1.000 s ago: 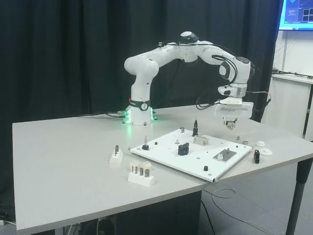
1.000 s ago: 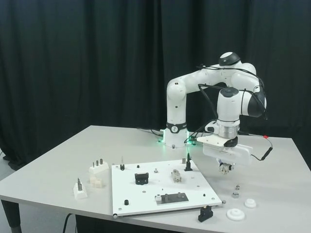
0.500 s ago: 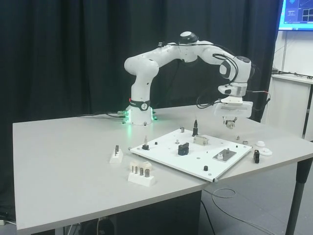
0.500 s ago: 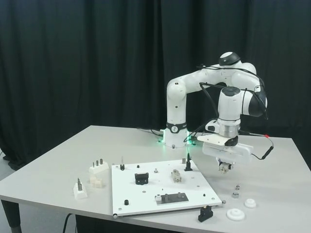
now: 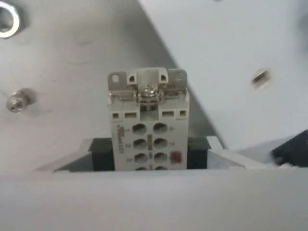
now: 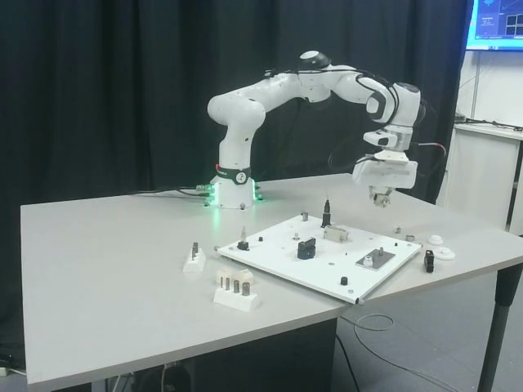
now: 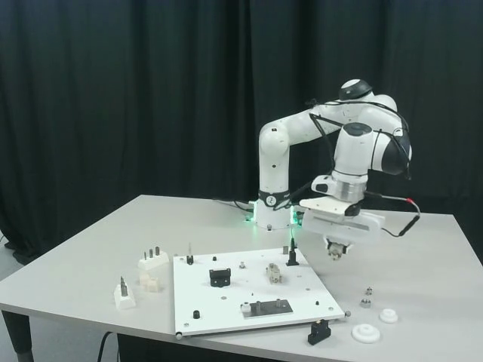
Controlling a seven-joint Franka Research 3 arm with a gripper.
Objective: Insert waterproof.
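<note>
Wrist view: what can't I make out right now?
- Connector block: its lower rows are cut off by the gripper body across the wrist view.
- Fingers: hidden beside the block in the wrist view; too small in both room views.
- Target socket on the white board: too small to pick out in either room view.

white arm (image 6: 278, 86), grey table (image 6: 98, 245), white board (image 7: 249, 290), black curtain (image 7: 113, 90)

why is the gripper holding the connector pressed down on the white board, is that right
Not quite. The gripper does hold the connector, but it is not pressed on the white board. The second room view shows it in the air, above the grey table beside the board's edge, with clear space under it. The wrist view shows the connector gripped.
</note>
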